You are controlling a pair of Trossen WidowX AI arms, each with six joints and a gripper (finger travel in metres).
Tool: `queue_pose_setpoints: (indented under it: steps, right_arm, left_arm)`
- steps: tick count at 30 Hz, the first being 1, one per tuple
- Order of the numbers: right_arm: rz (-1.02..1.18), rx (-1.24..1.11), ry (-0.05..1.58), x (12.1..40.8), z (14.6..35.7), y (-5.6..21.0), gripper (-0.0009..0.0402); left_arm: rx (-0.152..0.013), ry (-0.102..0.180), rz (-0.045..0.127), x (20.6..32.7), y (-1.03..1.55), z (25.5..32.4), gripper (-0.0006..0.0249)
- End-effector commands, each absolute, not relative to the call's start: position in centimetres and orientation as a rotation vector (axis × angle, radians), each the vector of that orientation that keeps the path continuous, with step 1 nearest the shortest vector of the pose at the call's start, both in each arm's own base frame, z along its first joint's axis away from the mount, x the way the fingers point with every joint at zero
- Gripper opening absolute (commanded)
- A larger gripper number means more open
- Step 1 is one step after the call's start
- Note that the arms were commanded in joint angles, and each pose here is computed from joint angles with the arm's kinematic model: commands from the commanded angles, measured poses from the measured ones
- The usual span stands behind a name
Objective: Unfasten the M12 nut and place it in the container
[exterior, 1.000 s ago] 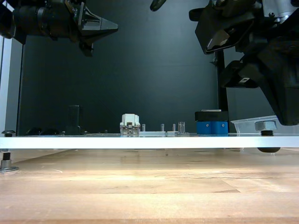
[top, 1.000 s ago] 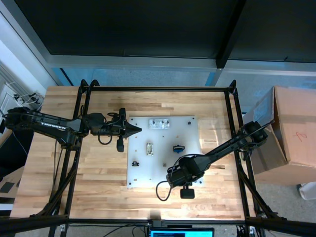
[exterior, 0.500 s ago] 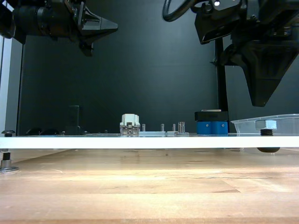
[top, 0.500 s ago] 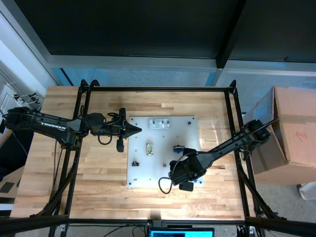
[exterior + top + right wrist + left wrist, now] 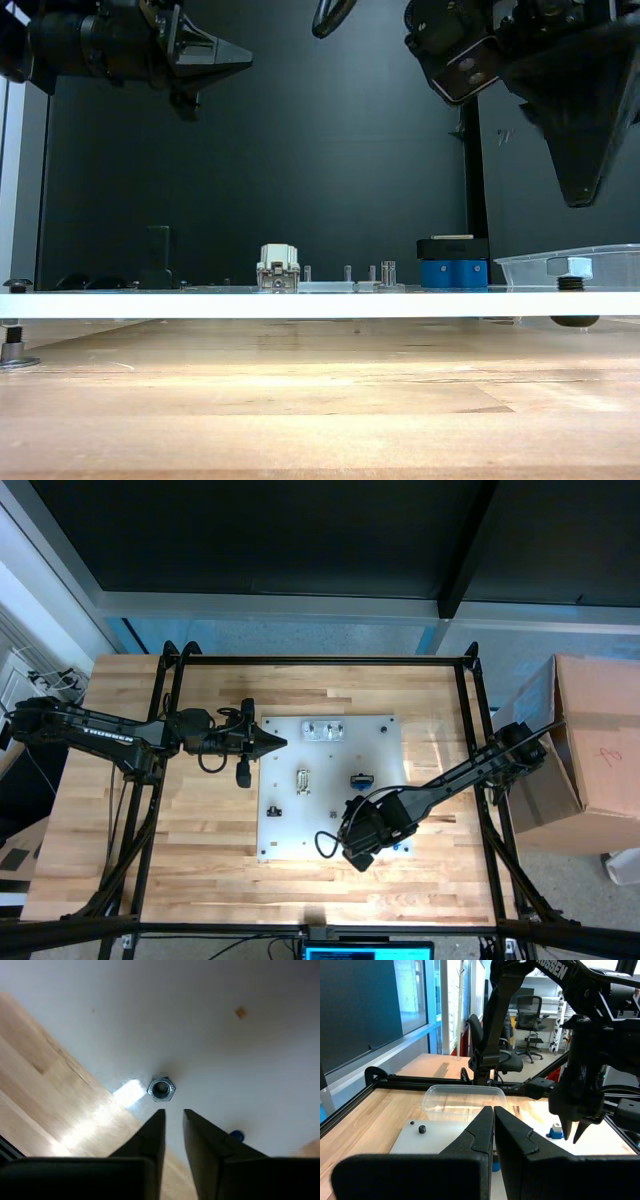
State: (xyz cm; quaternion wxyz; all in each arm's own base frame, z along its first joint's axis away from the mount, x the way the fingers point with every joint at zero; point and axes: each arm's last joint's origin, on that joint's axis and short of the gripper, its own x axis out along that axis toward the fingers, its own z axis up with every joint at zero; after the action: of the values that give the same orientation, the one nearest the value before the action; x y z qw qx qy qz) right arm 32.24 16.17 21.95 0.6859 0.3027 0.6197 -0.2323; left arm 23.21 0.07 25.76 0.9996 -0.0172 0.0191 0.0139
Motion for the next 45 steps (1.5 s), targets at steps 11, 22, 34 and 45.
queue_pose_setpoints:
  steps: [11,22,34,45]
  right_arm:
    - [-0.693,0.858,1.327,32.5,20.2,16.0,0.0252]
    - [-0.69,0.867,1.346,33.5,18.0,16.5,0.0226]
    - [-0.689,0.851,1.355,33.5,18.0,16.3,0.0064]
    - [-0.189,0.353,1.473,33.4,18.0,16.4,0.0013]
  left_arm:
    - [-0.034,0.04,0.027,23.2,0.07,25.76,0.0]
    - [-0.034,0.04,0.027,23.2,0.07,25.76,0.0]
    - [-0.034,0.04,0.027,23.2,0.07,25.76,0.0]
    - [-0.034,0.04,0.027,23.2,0.07,25.76,0.0]
